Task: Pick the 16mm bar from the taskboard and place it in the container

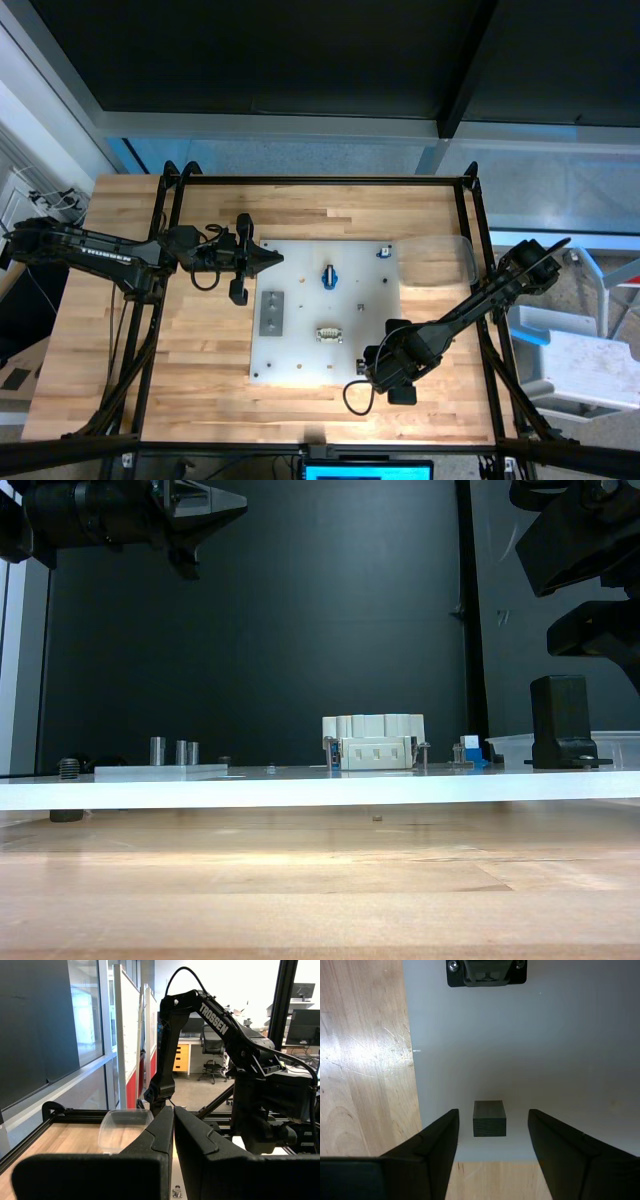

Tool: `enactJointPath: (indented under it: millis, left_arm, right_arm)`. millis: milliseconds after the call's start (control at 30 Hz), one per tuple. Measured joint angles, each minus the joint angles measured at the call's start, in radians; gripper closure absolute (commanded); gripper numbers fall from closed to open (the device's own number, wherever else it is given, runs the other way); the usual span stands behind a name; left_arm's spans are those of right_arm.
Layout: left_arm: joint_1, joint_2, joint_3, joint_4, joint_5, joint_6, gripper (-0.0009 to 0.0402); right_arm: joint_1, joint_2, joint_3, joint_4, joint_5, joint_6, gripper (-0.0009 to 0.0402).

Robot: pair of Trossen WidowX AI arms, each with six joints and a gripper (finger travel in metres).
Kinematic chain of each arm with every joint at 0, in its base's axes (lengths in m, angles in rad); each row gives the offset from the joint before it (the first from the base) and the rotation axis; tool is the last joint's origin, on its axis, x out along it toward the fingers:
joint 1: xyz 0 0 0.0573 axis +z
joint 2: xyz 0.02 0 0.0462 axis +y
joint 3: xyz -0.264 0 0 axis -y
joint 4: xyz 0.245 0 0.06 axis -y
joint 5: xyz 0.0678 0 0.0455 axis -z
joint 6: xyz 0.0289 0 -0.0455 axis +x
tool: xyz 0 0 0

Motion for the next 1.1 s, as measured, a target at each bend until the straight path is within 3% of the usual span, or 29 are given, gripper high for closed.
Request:
enactJointPath:
  millis: [267, 500, 1100]
  left_arm:
    - [0.0, 0.0, 0.0, 0.0, 0.0, 0.0, 0.0393]
    - [0.0, 0.0, 0.0, 0.0, 0.0, 0.0, 0.0393]
    - [0.0, 0.0, 0.0, 0.0, 0.0, 0.0, 0.0393]
  right_arm:
    - [0.002, 0.0, 0.0, 0.003, 0.0, 0.008, 0.0326]
    - [0.006, 0.0, 0.0, 0.005, 0.002, 0.006, 0.0376]
    - [0.005, -0.08, 0.082, -0.158, -0.001, 0.005, 0.0393]
